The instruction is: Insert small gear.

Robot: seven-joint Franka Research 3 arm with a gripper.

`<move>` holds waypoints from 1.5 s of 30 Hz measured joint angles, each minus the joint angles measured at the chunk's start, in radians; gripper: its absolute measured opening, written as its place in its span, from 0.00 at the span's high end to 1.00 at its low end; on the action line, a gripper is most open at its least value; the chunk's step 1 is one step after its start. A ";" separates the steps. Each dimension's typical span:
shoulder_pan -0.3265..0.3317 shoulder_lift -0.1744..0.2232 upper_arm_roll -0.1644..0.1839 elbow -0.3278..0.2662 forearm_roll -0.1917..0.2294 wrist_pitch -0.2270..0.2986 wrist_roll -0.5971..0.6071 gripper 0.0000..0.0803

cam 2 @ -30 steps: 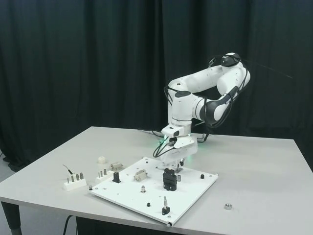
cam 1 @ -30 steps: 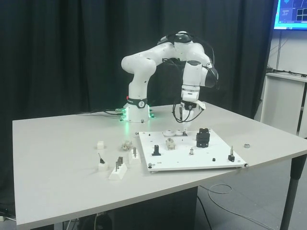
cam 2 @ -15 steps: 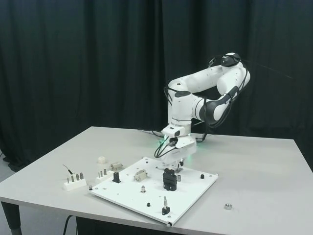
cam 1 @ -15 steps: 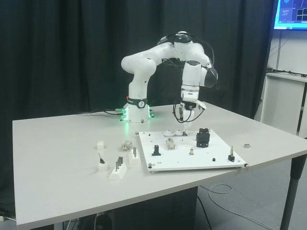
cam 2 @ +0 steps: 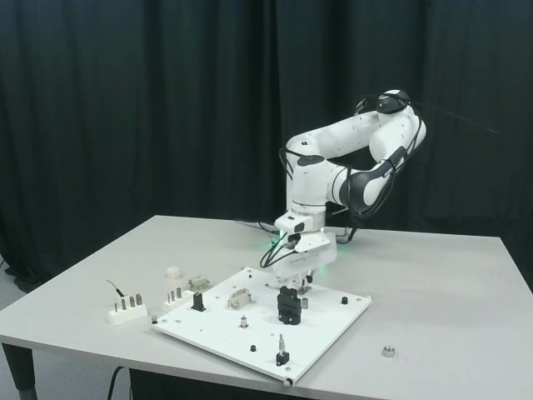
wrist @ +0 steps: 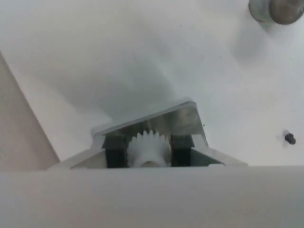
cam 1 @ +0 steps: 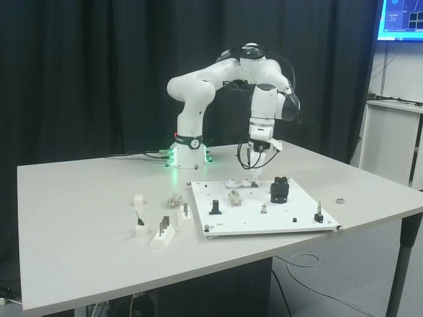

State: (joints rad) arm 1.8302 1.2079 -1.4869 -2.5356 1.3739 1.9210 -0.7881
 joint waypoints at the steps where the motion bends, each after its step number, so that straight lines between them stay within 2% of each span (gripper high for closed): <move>1: 0.000 0.000 0.001 0.000 0.000 0.001 -0.015 0.76; 8: -0.001 0.000 0.002 0.000 0.006 0.002 -0.130 0.76; 12: -0.001 0.000 0.002 -0.002 0.009 0.001 -0.122 0.76; 18: -0.002 0.000 0.001 -0.002 0.010 -0.002 -0.003 0.76; 21: -0.002 0.000 0.001 -0.002 0.009 -0.002 0.017 0.76; 28: -0.003 0.000 0.002 -0.001 0.009 -0.002 0.011 0.76; 35: -0.005 0.000 0.005 0.001 0.009 -0.002 -0.060 0.76; 45: -0.008 0.000 0.004 0.001 0.011 -0.006 -0.040 0.76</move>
State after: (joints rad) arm 1.8220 1.2077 -1.4824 -2.5348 1.3848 1.9154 -0.8283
